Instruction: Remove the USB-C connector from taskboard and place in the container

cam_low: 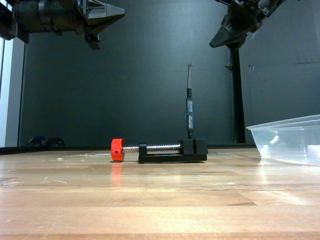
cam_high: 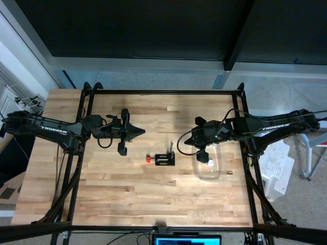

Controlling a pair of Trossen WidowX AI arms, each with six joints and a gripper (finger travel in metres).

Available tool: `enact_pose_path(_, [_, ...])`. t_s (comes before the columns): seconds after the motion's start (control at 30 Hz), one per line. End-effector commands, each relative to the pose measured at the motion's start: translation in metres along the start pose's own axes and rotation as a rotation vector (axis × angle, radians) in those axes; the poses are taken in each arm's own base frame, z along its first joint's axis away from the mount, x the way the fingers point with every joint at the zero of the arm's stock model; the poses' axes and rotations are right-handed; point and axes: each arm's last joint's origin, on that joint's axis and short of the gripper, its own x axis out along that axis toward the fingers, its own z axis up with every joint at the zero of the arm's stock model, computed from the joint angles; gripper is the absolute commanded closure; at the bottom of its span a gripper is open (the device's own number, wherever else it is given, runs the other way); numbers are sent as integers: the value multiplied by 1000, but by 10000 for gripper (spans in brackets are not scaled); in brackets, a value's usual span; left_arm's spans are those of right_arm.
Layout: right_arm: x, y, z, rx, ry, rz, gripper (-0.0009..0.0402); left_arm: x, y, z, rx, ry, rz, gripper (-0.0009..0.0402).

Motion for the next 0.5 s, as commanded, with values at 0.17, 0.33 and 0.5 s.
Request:
enact_pose_path(0.17, [-3,1,0,32,38,-15,393,0,0,0,0,0,0,393])
enact_pose_path(0.33, [6,3,0,39,69,-16,393,0,0,0,0,0,0,393])
enact_pose_path(0.5, [19,8,6,27,110,-16,393,0,0,0,0,0,0,393])
